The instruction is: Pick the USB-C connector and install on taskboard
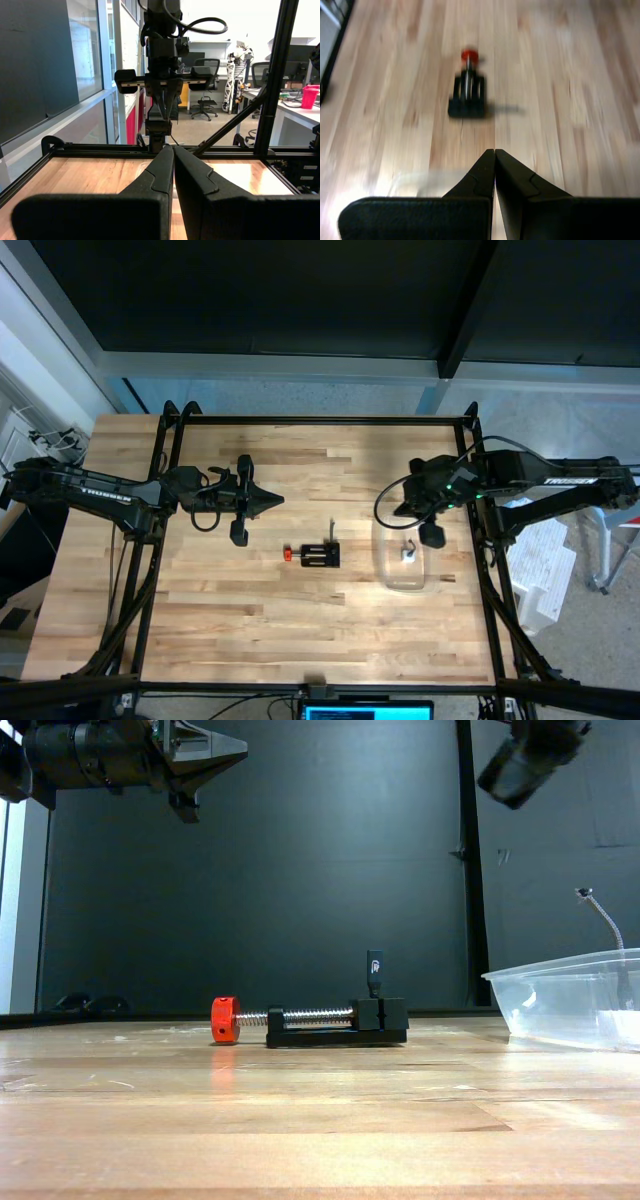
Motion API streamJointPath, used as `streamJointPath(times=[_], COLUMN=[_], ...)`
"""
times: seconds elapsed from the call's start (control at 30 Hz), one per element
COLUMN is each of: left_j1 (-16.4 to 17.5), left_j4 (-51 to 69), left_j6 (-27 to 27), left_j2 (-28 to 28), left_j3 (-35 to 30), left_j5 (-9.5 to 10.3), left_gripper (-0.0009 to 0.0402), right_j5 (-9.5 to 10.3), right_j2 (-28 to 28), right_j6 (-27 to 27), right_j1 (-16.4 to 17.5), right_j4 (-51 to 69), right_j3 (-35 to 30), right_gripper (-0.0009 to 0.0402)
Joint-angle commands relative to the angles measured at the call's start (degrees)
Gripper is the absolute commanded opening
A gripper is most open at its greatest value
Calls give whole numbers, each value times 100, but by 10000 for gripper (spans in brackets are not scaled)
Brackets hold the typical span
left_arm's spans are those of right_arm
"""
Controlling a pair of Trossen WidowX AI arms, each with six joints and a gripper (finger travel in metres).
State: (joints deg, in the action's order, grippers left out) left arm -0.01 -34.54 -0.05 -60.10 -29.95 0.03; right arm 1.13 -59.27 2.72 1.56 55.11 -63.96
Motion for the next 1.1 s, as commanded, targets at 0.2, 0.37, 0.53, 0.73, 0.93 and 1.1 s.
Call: streamJointPath(times=[0.2, 0.37, 0.53, 0.73, 0.93, 1.1], left_j1=[0, 0, 0, 0, 2, 0], left_j4=[0, 0, -2, 0, 0, -2], left_j6=[2, 2, 2, 2, 2, 2], left_j2=[0, 0, 0, -2, -2, 0], left_j3=[0, 0, 0, 0, 0, 0], left_j5=[0, 0, 0, 0, 0, 0], left_gripper=[0, 0, 0, 0, 0, 0], right_j5=[-20, -188, -455, -846, -909, -909], right_j2=[-9, -57, -105, -509, -866, -964], right_j6=[295, 525, 809, 1156, 1370, 1635], right_j1=[120, 310, 660, 1005, 1305, 1547], right_j4=[1681, 2114, 2232, 2245, 2175, 1856], right_j3=[-348, -264, -131, -13, 11, 234], right_gripper=[0, 0, 7, 52, 120, 164])
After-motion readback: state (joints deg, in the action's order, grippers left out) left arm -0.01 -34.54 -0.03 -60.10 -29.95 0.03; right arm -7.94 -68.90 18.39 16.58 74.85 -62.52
